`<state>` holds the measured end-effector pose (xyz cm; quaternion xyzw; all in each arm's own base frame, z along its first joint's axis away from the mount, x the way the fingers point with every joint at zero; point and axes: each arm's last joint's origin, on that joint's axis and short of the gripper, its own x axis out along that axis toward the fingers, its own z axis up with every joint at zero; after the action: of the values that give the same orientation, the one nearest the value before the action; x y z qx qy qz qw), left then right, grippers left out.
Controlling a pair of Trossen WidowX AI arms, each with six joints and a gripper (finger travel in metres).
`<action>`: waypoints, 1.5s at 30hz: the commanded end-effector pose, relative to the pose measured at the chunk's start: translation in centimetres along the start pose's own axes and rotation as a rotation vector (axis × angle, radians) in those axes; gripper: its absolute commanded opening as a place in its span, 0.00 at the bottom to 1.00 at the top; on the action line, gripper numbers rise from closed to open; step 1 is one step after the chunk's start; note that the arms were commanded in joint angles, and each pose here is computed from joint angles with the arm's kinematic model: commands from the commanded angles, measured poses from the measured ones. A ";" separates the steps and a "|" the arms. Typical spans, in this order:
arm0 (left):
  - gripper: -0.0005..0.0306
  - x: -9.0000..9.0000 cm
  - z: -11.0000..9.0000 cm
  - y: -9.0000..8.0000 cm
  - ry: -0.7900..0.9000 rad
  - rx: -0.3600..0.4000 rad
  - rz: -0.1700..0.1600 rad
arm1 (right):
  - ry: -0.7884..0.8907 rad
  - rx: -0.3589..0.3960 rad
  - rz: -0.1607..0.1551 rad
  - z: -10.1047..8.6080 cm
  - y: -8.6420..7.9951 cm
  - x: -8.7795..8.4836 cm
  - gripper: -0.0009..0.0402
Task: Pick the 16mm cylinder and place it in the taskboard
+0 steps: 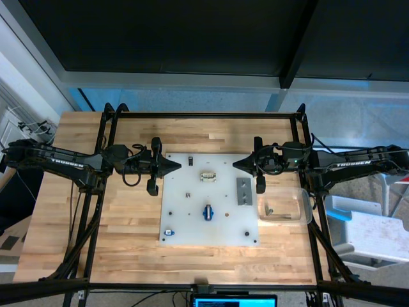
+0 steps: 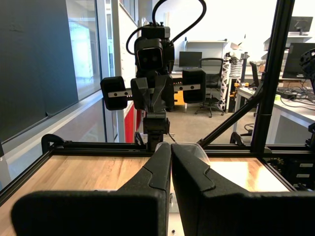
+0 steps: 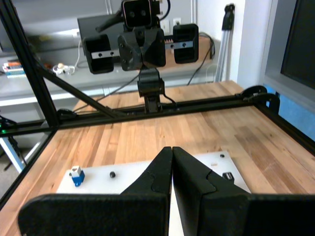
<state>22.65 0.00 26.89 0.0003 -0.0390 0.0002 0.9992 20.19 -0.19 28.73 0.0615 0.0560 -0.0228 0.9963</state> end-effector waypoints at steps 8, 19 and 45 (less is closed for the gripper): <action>0.02 0.0 0.0 0.0 0.000 0.000 0.000 | 0.189 0.051 -0.073 1.9 0.3 -0.8 0.02; 0.02 0.0 0.0 0.0 0.000 0.000 0.000 | 0.395 0.123 -0.109 2.4 0.6 -2.1 0.02; 0.02 0.0 0.0 0.0 0.000 0.000 0.000 | 0.743 0.243 -0.111 0.9 3.1 -3.6 0.02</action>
<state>22.65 0.00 26.88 0.0003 -0.0388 0.0000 0.9992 16.80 2.68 30.57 0.1771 0.4041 -0.0620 0.8953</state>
